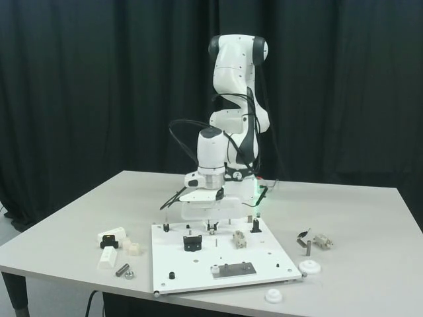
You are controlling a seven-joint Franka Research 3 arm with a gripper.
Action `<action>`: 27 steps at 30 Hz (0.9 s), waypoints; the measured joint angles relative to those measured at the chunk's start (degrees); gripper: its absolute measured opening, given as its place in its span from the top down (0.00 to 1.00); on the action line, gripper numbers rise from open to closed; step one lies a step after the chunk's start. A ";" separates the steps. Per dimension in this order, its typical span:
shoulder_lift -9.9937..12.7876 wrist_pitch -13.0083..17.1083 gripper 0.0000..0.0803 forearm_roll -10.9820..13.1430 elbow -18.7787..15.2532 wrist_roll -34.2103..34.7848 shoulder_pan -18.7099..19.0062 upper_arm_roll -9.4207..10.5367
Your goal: Remove BNC.
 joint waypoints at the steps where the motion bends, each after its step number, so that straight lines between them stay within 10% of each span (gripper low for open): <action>1: 0.00 0.00 0.84 0.30 0.00 -1.04 -0.04 -0.01; 27: 0.05 0.05 0.84 4.82 -0.01 -20.02 -0.47 -0.10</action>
